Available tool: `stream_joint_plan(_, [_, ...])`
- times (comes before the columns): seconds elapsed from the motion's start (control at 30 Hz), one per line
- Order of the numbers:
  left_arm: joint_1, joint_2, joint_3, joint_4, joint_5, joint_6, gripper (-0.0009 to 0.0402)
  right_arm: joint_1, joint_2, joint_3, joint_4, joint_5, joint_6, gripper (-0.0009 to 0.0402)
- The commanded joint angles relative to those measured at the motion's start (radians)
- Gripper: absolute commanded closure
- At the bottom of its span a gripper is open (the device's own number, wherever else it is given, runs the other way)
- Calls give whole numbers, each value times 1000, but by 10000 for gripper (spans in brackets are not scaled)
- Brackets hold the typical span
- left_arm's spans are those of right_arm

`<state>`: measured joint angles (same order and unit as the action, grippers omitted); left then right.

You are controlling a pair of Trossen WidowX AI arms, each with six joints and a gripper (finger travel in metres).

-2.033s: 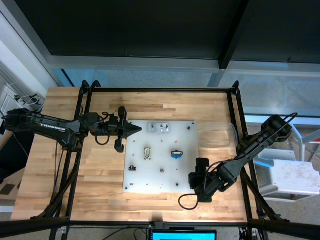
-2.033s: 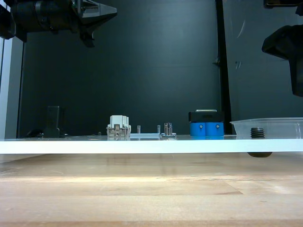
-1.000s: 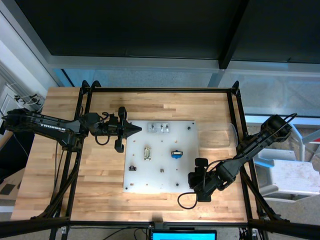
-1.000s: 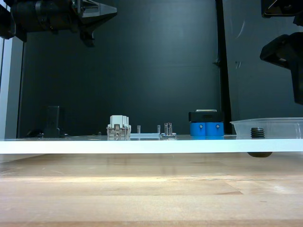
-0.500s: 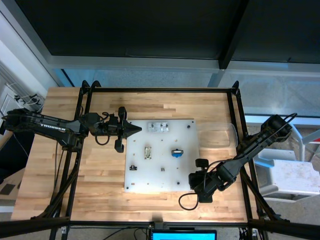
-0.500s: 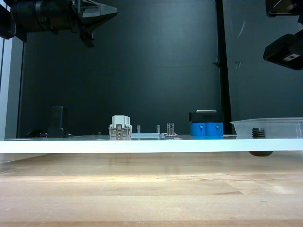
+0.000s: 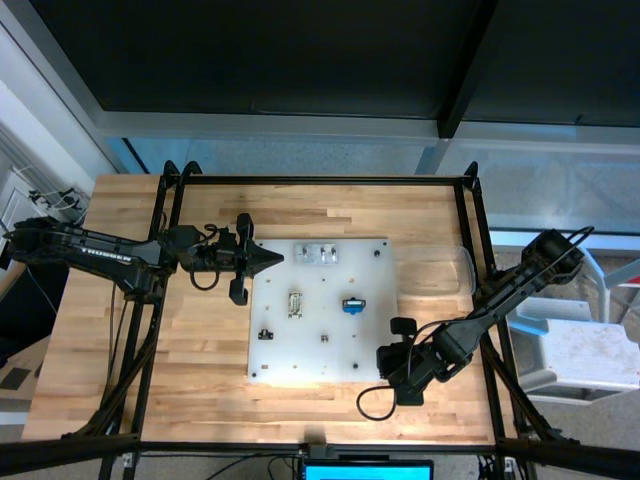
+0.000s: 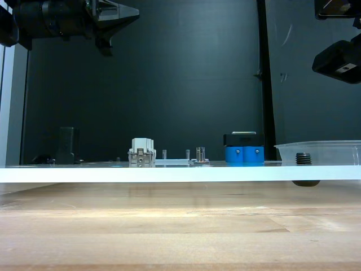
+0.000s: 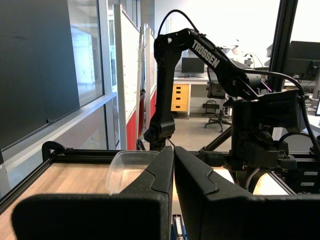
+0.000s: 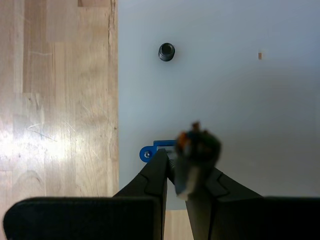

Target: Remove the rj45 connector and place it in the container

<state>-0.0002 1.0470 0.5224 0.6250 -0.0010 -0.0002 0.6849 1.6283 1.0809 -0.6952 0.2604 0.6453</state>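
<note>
The rj45 connector [image 10: 193, 150] is a see-through plug with coloured wires at its back, pinched between my right gripper's fingers [image 10: 156, 172]. My right gripper [image 7: 398, 338] hovers above the near right corner of the white board [image 7: 300, 350], shut on the plug, and shows high up in the low view [image 8: 338, 56]. A small blue mount [image 10: 150, 150] lies on the board just beneath it. The container [image 7: 432, 270] is a see-through tub beside the board's far right edge, also in the low view [image 8: 318, 152]. My left gripper [image 7: 272, 258] is shut, held high by the board's left edge.
On the board stand a grey connector block [image 7: 295, 303], a blue block [image 7: 352, 306], a metal fitting [image 7: 319, 256] and a black bolt [image 10: 166, 52]. A black frame [image 7: 470, 200] rings the wooden table. Bare wood lies in front of the board.
My right gripper has risen a little above the board's near right corner with the plug in it. The board's parts have shifted slightly. The left arm has stayed still.
</note>
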Motion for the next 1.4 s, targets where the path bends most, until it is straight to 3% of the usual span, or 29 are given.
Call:
stream_joint_plan(0.03, [0, 0, 0, 0, 0, 0, 393, 0, 0, 3, 7, -1, 3, 393])
stream_joint_plan(0.37, [0, 0, 0, 0, 0, 0, 393, 0, -9, 18, 3, -2, 1, 393])
stream_joint_plan(1.1, [0, 0, 0, -1, 0, 0, 393, -13, -171, 23, -53, 0, -25, 393])
stream_joint_plan(1.4, [0, 0, 0, -19, 0, 0, 393, -15, -181, 23, -60, 0, -33, 393])
